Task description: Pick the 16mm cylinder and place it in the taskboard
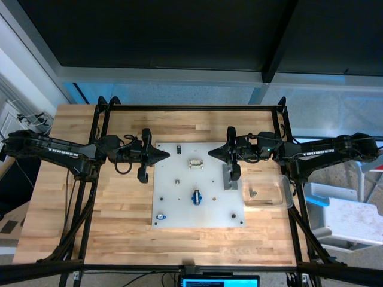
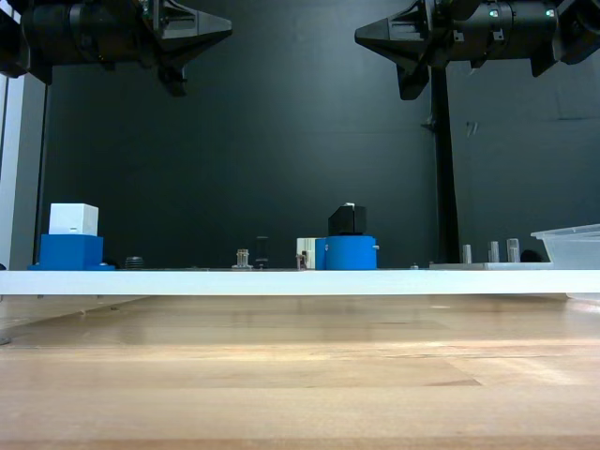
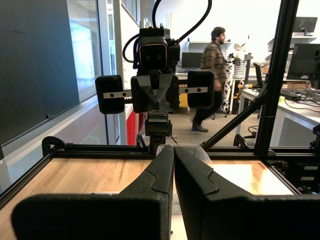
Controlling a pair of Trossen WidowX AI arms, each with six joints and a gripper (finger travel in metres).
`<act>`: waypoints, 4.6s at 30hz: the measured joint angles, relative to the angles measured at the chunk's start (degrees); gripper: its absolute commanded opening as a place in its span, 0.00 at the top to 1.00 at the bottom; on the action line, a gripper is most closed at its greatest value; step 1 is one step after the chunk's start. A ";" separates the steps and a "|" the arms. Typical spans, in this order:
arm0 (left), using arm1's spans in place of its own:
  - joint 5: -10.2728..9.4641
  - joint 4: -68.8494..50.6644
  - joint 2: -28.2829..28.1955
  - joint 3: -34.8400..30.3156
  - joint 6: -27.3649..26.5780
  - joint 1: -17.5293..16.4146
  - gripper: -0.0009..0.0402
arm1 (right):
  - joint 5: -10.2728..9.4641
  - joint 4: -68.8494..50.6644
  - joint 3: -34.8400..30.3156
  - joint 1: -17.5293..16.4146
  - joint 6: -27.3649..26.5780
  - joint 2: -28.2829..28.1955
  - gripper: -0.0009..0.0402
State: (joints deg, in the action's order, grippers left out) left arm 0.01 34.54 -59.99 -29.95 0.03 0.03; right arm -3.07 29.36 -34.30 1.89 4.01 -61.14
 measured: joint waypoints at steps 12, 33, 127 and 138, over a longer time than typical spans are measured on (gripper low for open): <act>-0.02 0.00 0.00 0.00 0.02 -0.02 0.98 | 0.00 -1.31 0.00 -0.04 0.13 0.00 0.98; -0.02 0.00 0.00 0.02 0.00 -0.02 0.98 | 0.46 -38.58 -14.14 -0.24 1.51 0.00 0.98; -0.02 -0.02 -0.02 0.02 0.00 -0.02 0.98 | 5.11 -103.06 -25.51 -22.27 22.88 -4.85 0.66; -0.02 0.00 0.00 0.00 0.00 -0.02 0.98 | 6.49 -99.16 -20.55 -25.09 25.97 -5.01 0.60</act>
State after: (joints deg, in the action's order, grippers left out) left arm -0.01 34.54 -59.99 -29.95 0.03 0.01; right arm 3.42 -69.80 -54.85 -23.20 29.98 -66.15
